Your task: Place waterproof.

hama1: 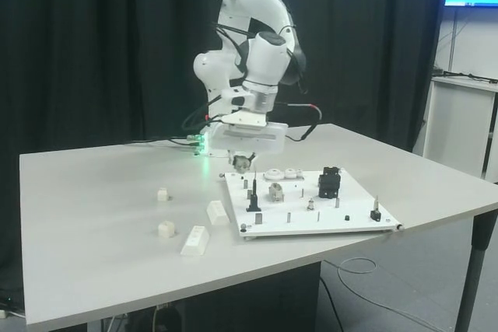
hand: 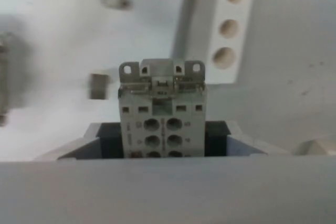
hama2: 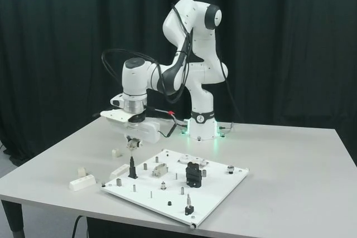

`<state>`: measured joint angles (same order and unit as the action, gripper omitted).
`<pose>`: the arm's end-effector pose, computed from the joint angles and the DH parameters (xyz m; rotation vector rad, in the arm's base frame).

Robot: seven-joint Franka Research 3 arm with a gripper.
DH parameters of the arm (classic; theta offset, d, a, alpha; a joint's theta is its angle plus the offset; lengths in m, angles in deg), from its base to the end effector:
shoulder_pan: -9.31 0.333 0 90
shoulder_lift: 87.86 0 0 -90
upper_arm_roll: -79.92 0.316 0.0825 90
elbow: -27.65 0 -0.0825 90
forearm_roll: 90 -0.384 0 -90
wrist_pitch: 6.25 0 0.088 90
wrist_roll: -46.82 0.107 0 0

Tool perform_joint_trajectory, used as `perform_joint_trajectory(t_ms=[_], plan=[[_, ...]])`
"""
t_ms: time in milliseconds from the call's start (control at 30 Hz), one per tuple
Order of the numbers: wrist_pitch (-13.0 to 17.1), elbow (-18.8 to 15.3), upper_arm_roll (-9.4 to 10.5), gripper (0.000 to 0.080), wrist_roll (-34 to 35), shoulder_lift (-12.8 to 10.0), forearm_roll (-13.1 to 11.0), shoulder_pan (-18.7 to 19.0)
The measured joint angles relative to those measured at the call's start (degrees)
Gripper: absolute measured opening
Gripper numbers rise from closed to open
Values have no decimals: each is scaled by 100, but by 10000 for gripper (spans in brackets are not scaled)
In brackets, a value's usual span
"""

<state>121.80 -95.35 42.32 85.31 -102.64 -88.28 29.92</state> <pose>0.5275 -0.1587 0.2973 2.6209 -1.3337 -0.1214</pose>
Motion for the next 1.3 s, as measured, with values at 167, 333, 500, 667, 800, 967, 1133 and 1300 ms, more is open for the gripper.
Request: perform_joint_trajectory(t_ms=[167,333,500,667,800,967,1133,1300], plan=[[96,0,69,313,-192,-71,103,-266],[320,0,135,313,-453,-202,131,-568],[590,-1,231,313,-705,-365,130,-907],[865,-3,389,313,-935,-541,108,-1276],[1086,-3,564,313,-1114,-688,38,-1593],[1351,-3,771,313,-1469,-851,-211,-1939],[1529,2,849,313,-1864,-989,-558,-2121],[1619,22,850,313,-2153,-1095,-890,-2179]])
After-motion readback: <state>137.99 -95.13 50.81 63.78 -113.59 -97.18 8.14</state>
